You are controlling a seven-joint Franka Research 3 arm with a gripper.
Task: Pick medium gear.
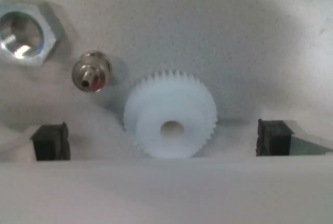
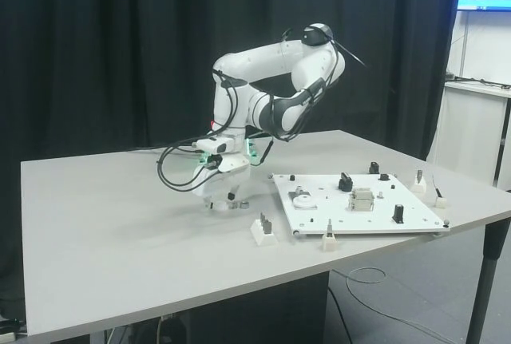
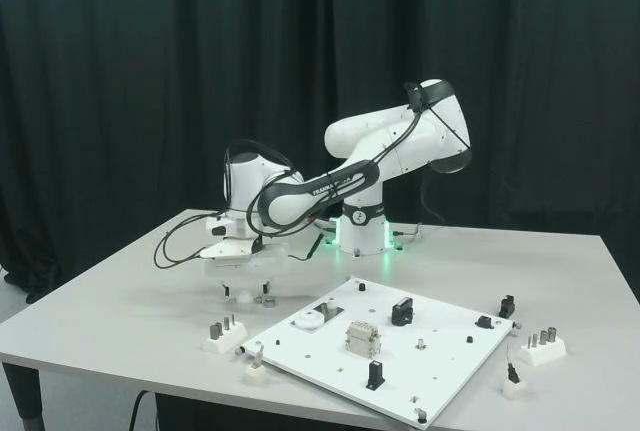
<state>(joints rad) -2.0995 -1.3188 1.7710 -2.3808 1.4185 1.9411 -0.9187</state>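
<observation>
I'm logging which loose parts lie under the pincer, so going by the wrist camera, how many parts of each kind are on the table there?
White gear: 1
Metal hex nut: 1
Small metal connector: 1
Total: 3 parts. The gear lies between the open pincer's two fingertips.

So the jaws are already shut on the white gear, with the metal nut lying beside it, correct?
Not quite. In the wrist view the gripper is open: its jaws stand apart on either side of the white gear without touching it. The metal nut does lie nearby.
</observation>
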